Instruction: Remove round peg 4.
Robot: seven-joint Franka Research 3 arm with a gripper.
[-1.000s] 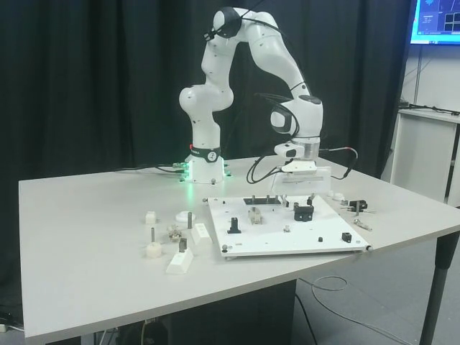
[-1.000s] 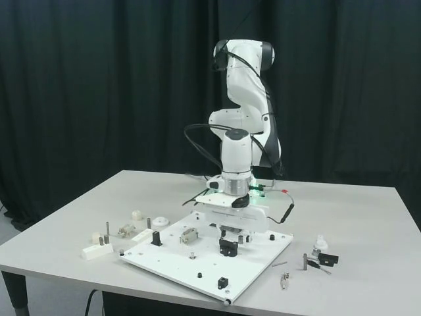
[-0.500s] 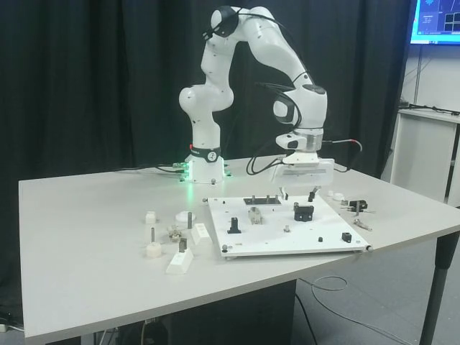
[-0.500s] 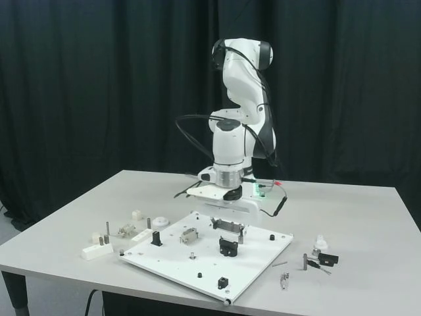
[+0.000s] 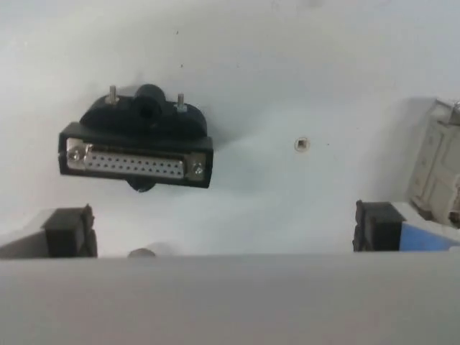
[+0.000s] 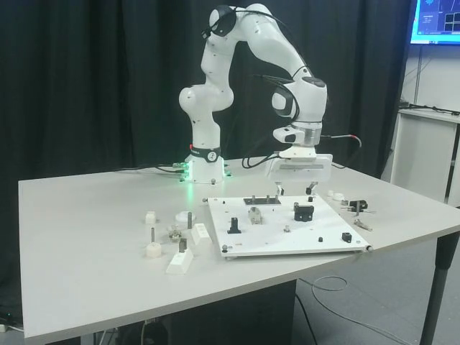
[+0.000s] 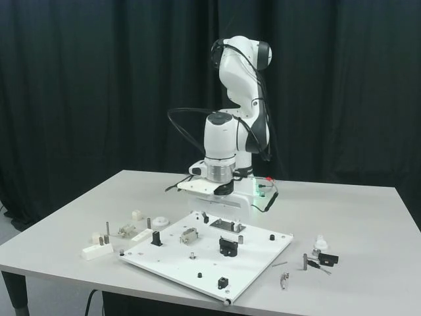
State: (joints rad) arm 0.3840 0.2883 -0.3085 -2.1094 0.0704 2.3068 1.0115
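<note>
Since the earlier frame the gripper [image 6: 295, 190] has risen off the white board [image 6: 277, 236]; we cannot tell its finger state, nor see peg 4 held.

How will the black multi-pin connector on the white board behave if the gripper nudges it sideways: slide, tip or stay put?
Probably stays put: the black connector shows two screw ends at its back, so it looks bolted to the white board. Likely stiff, since its housing looks like hard moulded plastic. It sits low and wide in the second room view, so tipping seems unlikely.
</note>
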